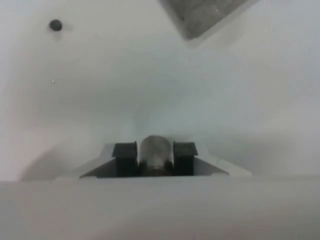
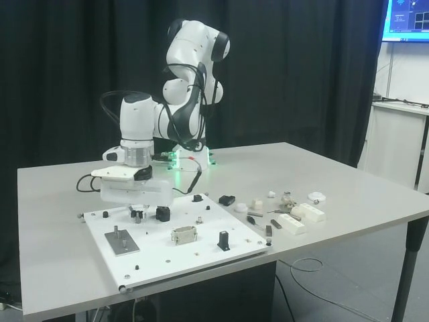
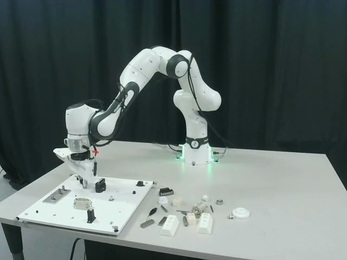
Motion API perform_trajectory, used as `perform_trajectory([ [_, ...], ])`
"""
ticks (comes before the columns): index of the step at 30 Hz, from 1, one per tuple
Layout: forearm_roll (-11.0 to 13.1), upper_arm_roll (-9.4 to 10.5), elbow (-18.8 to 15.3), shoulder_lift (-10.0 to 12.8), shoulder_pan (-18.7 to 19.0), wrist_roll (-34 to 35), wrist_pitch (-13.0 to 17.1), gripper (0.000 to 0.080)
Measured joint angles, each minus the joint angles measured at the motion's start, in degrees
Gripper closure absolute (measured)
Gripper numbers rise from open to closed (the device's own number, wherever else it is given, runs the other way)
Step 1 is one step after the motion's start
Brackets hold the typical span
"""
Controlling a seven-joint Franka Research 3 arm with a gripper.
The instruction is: Remove round peg 4.
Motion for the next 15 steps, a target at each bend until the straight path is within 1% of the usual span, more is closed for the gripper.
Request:
perform_trajectory([
  [15,-0.12,-2.58,0.00,-4.61,1.08,0.00,-5.71,0.0654],
])
